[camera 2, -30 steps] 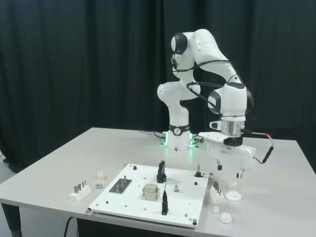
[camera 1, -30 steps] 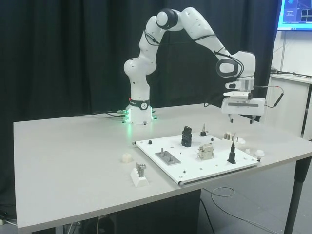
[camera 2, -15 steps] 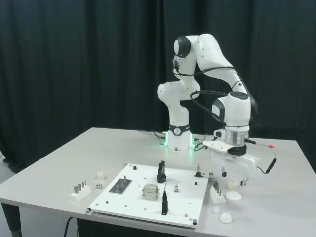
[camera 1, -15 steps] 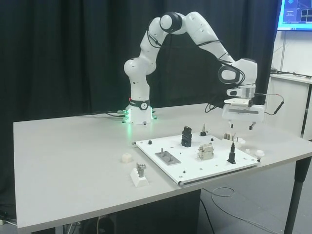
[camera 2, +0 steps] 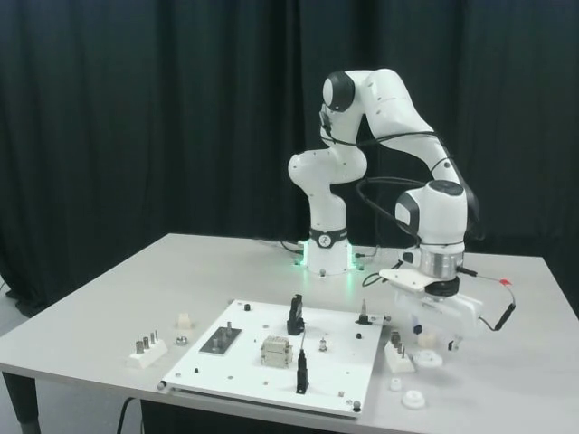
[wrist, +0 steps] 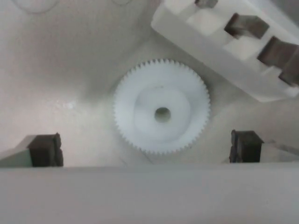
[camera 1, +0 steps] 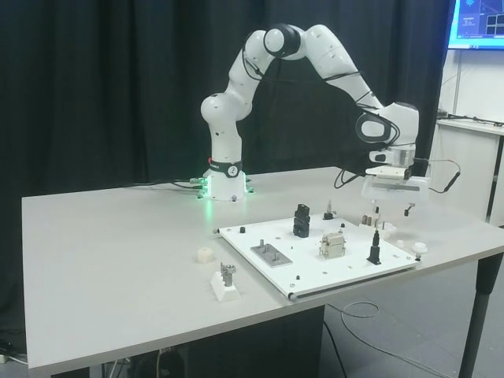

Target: Pick large gear.

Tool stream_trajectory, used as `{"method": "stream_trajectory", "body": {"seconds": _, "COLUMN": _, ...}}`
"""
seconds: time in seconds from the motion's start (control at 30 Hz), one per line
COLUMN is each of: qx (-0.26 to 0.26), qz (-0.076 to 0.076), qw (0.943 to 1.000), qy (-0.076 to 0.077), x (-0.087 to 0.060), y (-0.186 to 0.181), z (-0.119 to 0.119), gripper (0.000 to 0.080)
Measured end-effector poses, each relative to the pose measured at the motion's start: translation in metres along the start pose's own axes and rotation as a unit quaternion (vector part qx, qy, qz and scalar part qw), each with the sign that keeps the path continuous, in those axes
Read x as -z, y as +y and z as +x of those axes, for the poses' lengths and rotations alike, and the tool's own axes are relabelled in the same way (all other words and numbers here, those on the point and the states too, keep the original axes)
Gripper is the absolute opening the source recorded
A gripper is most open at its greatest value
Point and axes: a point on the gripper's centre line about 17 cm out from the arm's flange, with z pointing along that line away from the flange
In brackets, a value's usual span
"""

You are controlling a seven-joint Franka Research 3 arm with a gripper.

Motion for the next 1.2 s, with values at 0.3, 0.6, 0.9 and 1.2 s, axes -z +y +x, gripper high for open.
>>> {"method": "stream_trajectory", "body": {"seconds": 0.3, "qx": -0.003, "qz": 0.001, "qw": 1.0000, "qy": 0.003, "x": -0.012, "y": 0.001, "z": 0.005, "gripper": 0.0800}}
{"method": "stream_trajectory", "body": {"seconds": 0.6, "qx": -0.001, "qz": 0.000, "qw": 1.0000, "qy": 0.004, "x": -0.022, "y": 0.001, "z": 0.003, "gripper": 0.0800}}
{"method": "stream_trajectory", "body": {"seconds": 0.9, "qx": 0.004, "qz": -0.001, "qw": 1.0000, "qy": 0.004, "x": -0.028, "y": 0.000, "z": -0.003, "gripper": 0.0800}}
{"method": "stream_trajectory", "body": {"seconds": 1.2, "qx": 0.006, "qz": 0.000, "qw": 1.0000, "qy": 0.005, "x": -0.032, "y": -0.001, "z": -0.004, "gripper": 0.0800}}
